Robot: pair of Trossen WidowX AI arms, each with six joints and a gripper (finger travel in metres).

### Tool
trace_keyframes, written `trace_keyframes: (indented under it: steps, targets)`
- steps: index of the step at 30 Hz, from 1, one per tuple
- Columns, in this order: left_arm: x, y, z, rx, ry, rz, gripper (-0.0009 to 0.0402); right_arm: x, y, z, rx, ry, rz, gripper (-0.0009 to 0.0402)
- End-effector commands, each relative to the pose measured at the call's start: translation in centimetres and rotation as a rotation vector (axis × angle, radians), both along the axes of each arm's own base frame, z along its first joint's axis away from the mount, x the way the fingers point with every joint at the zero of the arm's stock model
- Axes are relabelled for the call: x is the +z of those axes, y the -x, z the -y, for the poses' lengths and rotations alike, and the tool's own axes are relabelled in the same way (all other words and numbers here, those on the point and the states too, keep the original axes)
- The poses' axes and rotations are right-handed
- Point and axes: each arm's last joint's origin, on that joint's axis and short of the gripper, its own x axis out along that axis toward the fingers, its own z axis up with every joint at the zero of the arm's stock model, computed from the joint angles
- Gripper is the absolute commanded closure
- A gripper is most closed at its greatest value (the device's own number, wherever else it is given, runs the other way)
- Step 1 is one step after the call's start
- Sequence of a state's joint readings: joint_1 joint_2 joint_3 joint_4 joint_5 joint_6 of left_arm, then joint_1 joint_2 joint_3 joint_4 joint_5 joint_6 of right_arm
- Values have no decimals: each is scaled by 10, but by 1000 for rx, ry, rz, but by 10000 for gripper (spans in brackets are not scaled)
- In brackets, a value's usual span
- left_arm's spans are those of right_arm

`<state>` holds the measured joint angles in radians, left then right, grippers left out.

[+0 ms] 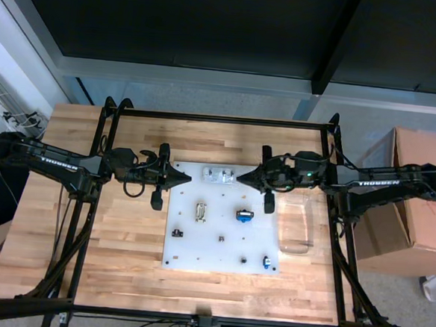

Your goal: Pick the M12 nut and place it on its threads and fasten

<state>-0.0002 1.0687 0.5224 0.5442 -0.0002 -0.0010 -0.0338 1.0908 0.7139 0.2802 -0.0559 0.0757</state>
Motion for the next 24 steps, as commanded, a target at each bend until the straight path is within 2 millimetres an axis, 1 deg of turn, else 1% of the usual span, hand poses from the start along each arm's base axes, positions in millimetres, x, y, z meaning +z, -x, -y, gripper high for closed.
trace_keyframes:
  steps: [1, 7, 12, 24]
  targets:
    - [0, 0, 0, 0, 0, 1, 393, -5, 8, 3, -15, 3, 88, 394]
    - [0, 0, 0, 0, 0, 1, 393, -22, 16, 3, -16, 1, 151, 394]
    - [0, 0, 0, 0, 0, 1, 393, -32, 19, 2, 6, 0, 145, 394]
    - [0, 0, 0, 0, 0, 1, 393, -34, 19, 2, 2, 0, 138, 393]
